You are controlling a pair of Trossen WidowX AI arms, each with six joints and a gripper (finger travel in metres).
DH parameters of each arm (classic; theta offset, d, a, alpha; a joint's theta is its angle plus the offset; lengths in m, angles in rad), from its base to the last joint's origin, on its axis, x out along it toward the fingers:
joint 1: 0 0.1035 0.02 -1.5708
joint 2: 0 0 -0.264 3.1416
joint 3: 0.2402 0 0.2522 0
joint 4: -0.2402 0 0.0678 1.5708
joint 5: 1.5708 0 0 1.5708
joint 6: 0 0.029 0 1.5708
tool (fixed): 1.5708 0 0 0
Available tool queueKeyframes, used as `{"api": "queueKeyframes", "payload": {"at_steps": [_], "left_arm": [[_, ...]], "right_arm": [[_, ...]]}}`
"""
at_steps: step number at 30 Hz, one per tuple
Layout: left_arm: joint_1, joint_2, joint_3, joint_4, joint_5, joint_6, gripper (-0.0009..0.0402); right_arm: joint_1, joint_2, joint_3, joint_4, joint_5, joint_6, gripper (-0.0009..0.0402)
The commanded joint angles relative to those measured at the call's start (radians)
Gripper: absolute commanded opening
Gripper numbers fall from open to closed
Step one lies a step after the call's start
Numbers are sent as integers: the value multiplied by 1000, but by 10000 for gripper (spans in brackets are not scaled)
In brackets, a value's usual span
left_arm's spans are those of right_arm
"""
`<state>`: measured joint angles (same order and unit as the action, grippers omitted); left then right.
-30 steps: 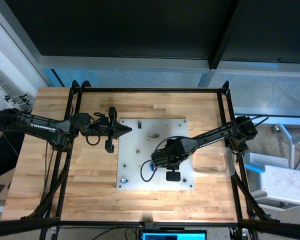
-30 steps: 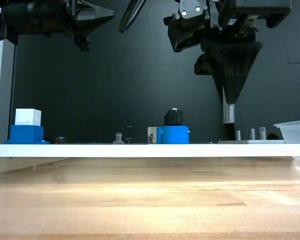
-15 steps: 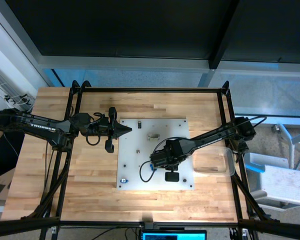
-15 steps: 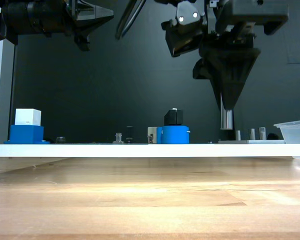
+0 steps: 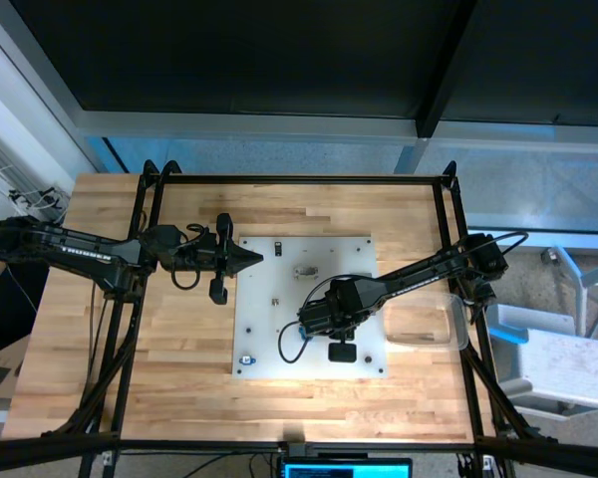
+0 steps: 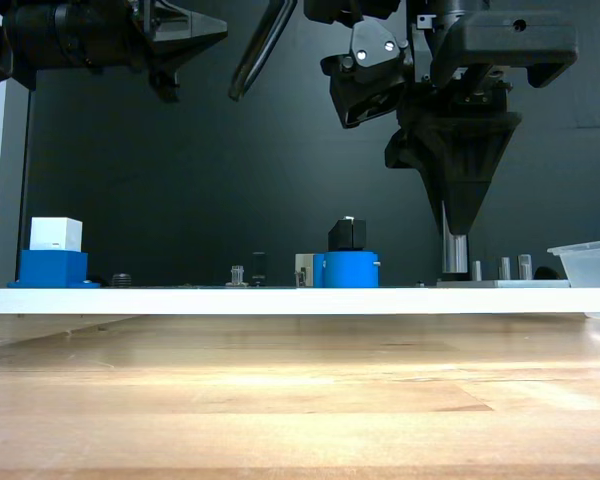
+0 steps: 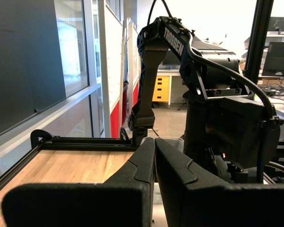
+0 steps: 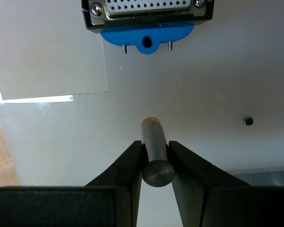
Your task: Pick the 16mm cylinder and place it in the taskboard
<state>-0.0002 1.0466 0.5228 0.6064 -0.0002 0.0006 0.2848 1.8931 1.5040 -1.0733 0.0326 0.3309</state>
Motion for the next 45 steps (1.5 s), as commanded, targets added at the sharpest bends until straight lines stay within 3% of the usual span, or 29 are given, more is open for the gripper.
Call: {"api": "queueKeyframes", "payload": {"at_steps": [1,45], "left_arm": [[0,0,0,0,0,0,0],[0,0,0,0,0,0,0]], "right_arm": [[0,0,-10,10,0,2,39],[-14,0,-104,131,1,1,39]]}}
